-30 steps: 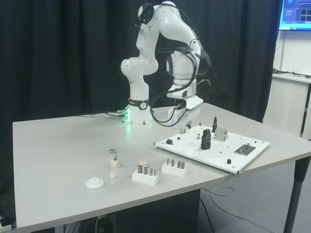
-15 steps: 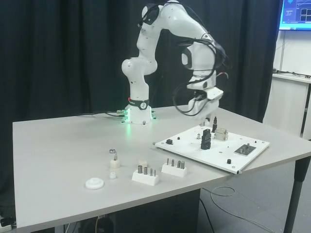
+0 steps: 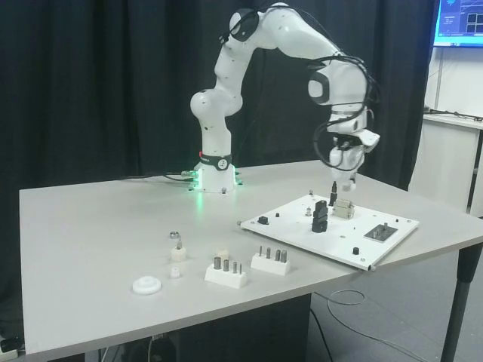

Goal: Insert medium gear.

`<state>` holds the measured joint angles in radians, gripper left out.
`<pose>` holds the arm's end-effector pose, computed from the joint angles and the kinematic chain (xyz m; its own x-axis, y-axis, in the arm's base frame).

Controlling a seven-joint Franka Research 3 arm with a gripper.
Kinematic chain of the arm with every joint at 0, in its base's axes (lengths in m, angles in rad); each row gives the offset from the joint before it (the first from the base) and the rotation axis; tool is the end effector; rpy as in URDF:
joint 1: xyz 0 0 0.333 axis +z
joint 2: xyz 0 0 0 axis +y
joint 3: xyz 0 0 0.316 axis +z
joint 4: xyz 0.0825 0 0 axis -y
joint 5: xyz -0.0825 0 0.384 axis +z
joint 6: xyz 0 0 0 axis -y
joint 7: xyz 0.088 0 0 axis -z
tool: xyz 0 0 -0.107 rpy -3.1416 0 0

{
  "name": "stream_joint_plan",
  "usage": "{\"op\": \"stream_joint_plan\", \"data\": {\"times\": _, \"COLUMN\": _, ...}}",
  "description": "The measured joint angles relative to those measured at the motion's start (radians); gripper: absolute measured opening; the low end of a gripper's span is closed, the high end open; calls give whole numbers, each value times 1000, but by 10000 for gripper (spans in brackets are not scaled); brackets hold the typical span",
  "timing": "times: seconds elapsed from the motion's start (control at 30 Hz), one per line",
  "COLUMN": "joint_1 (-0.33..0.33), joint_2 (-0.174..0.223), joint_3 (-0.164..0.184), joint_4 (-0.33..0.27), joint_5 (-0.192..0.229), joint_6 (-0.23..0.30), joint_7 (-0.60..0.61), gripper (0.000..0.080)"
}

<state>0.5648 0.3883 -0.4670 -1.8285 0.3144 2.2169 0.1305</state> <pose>0.6343 0.0942 0.3457 0.9825 -0.1830 0.0336 -0.1792 -0.9794 -0.0932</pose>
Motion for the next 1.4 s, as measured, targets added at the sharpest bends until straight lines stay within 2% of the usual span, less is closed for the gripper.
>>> {"op": "stream_joint_plan", "data": {"times": 0.4, "joint_1": 54, "joint_2": 95, "joint_3": 4, "joint_4": 118, "joint_5": -3, "joint_6": -16, "joint_7": -131, "gripper": 397}}
{"op": "stream_joint_plan", "data": {"times": 1.0, "joint_1": 74, "joint_2": 219, "joint_3": 4, "joint_4": 244, "joint_5": -27, "joint_6": -69, "joint_7": -621, "gripper": 397}}
{"op": "stream_joint_plan", "data": {"times": 1.4, "joint_1": 76, "joint_2": 280, "joint_3": 5, "joint_4": 289, "joint_5": -32, "joint_6": -71, "joint_7": -675, "gripper": 397}}
